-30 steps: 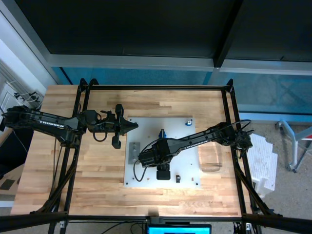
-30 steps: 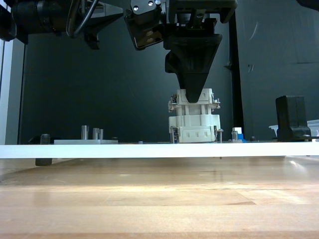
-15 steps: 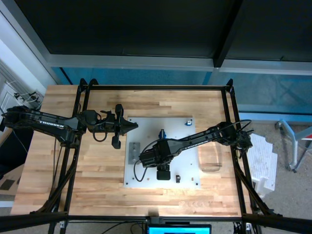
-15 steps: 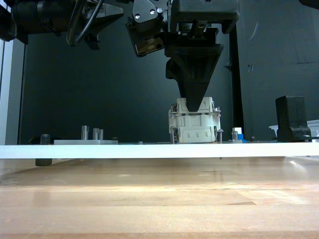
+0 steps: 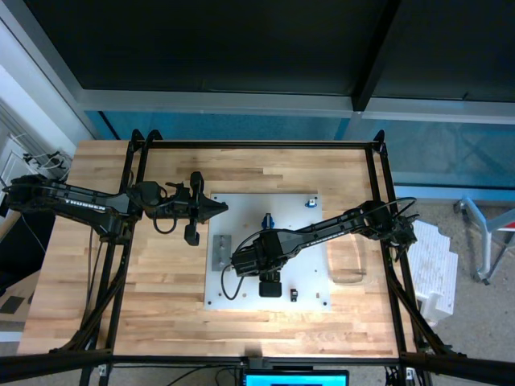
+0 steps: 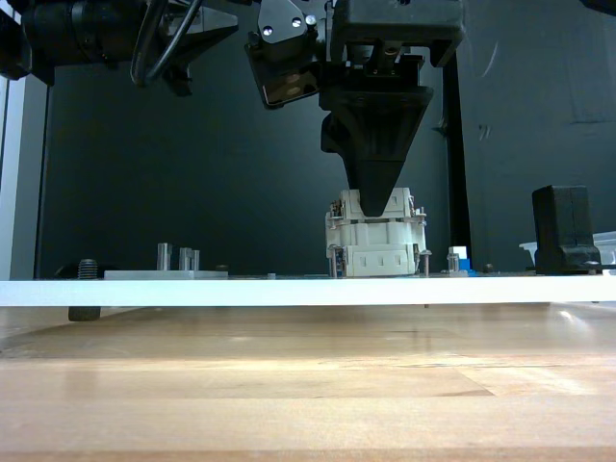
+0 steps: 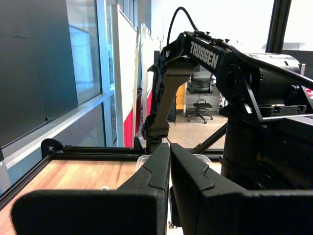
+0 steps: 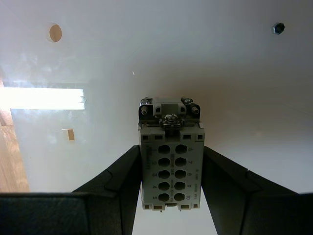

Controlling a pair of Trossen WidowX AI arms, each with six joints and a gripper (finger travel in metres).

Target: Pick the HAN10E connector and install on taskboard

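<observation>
Two arms in view; right arm is nearer and does the work. Right gripper (image 6: 375,188) points straight down over middle of taskboard (image 5: 233,299), pinching HAN10E connector (image 8: 171,147) across its short width. Connector's long axis runs along gap between fingers. Connector sits directly under gripper, stacked on beige base housing (image 6: 375,255) on board. Judgement: your next move is a straight-down press. Left gripper (image 7: 169,166) hangs off board's far-left corner, fingers pressed together, well apart from connector. Finger covers part of seam, so you cannot tell whether connector is fully seated. In high view, arm hides connector.

- Right gripper (image 6: 375,205), clamped on HAN10E connector (image 6: 375,241), fills mid-taskboard (image 6: 192,290) from above.
- Left gripper (image 5: 220,208), closed, overhangs its far-left corner.
- Bare board left of connector.
</observation>
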